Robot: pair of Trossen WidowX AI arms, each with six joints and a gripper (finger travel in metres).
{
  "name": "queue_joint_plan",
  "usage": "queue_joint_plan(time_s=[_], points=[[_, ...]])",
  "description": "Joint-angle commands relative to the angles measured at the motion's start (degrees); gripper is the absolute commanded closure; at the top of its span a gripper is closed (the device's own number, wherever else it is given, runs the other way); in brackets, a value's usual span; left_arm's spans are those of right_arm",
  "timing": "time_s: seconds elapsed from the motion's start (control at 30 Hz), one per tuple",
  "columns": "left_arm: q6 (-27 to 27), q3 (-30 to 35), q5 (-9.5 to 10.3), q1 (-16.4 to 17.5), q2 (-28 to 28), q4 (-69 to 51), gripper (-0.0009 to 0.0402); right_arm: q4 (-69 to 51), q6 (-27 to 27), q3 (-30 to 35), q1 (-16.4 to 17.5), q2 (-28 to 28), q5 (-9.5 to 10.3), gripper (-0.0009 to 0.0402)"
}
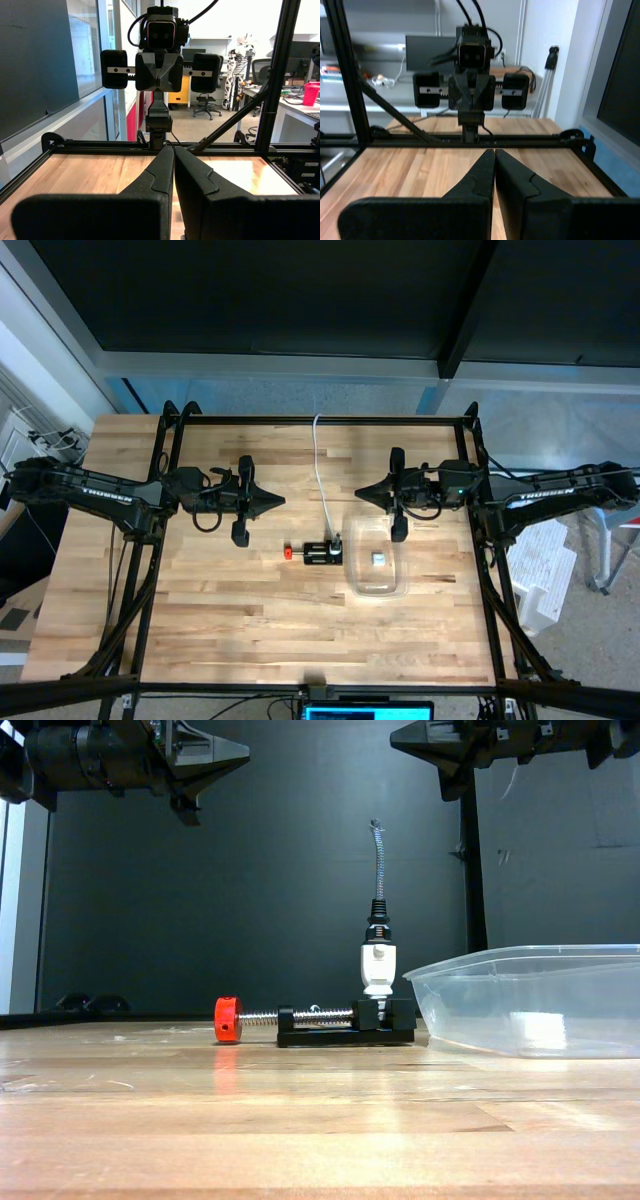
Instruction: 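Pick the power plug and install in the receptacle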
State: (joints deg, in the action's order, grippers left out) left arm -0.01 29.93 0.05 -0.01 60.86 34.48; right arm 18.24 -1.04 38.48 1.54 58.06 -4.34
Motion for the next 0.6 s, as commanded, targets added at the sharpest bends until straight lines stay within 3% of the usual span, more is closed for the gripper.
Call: queue_joint_plan(time_s=[0.03,0.2,0.3,0.6], points=[[0.0,0.02,-0.02,0.0,0.0,0.02,0.0393,1.57,-0.59,-1.55,-0.15,-1.2,-0.11,0.0392],[0.0,0.02,-0.02,0.0,0.0,0.02,0.0393,3.89,-1.18,-3.76,-0.26,-2.25,0.04,0.0394],[0.0,0.02,-0.02,0.0,0.0,0.02,0.0393,3.89,-1.16,-4.13,-0.31,-2.45,1.7,0.0394],[0.0,0.02,-0.02,0.02,0.0,0.02,0.0393,3.87,-0.96,-4.92,-0.28,-2.45,1.4,0.0393]])
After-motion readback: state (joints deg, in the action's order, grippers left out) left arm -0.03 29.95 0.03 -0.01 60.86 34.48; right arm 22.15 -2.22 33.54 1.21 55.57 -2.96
